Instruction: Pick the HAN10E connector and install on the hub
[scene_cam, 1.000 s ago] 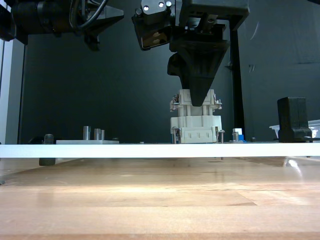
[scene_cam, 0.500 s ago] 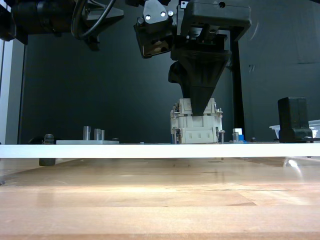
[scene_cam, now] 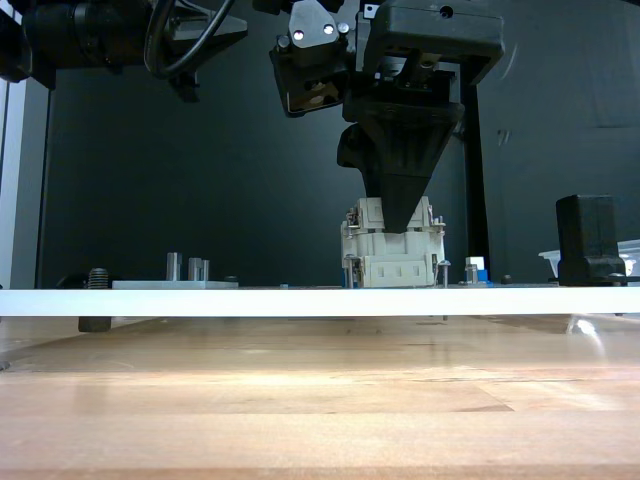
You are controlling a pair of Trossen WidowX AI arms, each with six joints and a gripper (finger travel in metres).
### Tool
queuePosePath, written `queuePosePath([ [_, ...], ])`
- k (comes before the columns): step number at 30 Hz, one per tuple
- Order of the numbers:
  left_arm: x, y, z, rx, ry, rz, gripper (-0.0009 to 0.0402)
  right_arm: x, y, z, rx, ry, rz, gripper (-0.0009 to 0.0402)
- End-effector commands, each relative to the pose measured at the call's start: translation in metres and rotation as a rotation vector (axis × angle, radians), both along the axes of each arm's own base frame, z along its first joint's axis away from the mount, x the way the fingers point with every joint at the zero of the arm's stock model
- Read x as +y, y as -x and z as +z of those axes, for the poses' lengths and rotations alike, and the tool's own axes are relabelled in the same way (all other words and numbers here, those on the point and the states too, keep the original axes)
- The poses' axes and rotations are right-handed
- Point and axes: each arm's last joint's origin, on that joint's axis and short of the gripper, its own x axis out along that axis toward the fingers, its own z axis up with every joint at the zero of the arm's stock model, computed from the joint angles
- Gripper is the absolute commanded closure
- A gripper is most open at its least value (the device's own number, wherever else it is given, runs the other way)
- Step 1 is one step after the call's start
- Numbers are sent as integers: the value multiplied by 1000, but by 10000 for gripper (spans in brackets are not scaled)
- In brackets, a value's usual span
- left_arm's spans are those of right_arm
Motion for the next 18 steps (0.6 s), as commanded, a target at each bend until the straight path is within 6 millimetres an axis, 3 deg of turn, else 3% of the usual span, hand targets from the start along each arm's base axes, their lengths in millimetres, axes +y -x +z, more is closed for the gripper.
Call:
queuePosePath([
  [1,0,0,0,-1,0,0,393,0,0,1,-7,4,-2,355],
  [18,0,0,0,-1,0,0,393,-2,3,17,-53,-13,-6,179],
])
